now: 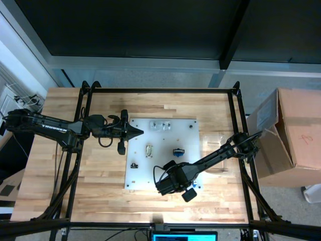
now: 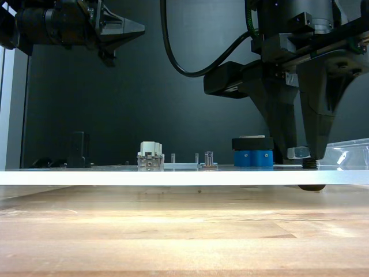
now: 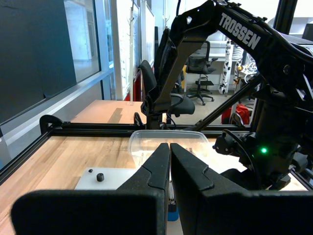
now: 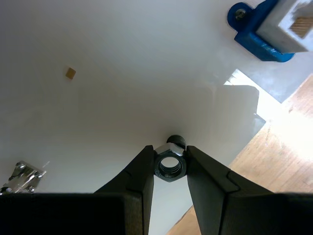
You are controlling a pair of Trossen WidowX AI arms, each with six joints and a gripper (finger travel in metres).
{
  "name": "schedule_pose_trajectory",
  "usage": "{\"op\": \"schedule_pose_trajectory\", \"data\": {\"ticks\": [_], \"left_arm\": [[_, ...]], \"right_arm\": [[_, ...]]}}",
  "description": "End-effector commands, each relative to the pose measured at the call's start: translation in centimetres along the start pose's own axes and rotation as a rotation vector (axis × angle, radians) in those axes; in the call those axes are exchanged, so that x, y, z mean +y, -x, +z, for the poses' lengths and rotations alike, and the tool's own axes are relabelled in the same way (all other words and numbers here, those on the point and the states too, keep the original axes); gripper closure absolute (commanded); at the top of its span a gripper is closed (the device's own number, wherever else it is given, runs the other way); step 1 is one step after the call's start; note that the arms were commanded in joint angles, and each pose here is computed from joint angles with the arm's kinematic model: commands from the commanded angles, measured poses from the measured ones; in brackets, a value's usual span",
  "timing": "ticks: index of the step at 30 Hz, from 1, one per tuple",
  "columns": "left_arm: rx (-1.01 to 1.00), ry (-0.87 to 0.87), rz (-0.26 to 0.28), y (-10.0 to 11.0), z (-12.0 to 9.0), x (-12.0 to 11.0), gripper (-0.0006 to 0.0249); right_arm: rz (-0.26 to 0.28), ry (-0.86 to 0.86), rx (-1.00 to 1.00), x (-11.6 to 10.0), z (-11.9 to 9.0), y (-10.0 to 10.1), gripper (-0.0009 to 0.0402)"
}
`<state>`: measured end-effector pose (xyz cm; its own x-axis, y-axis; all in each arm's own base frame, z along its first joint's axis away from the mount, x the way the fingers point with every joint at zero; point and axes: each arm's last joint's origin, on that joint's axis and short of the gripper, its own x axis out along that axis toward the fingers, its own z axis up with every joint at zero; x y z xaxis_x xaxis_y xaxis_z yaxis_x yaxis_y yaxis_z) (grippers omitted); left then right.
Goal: Pick the M12 nut and place it on its threads and fasten
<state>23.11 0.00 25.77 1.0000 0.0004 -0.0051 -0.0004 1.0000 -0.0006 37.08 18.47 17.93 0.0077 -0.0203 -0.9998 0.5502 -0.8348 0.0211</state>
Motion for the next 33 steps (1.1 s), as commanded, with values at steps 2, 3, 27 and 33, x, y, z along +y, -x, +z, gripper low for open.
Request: {"op": "schedule_pose_trajectory", "data": {"ticks": [2,3,27,33], "left_arm": [[0.000,0.000,0.000,-0.01,0.00,0.00,0.0243],[0.000,0.000,0.000,-0.01,0.00,0.00,0.0243],[0.000,0.000,0.000,-0.01,0.00,0.00,0.0243],[0.000,0.000,0.000,-0.01,0.00,0.00,0.0243]], "right_arm": [[-0.006,-0.006,-0.018,-0.14,0.31,0.24,0.0384],[-0.006,-0.006,-0.018,-0.17,0.34,0.33,0.0384],[0.012,0.005,-0.001,-0.40,0.13,0.27,0.0384],[0.012,0.011,0.003,-0.49,0.09,0.27,0.0384]]}}
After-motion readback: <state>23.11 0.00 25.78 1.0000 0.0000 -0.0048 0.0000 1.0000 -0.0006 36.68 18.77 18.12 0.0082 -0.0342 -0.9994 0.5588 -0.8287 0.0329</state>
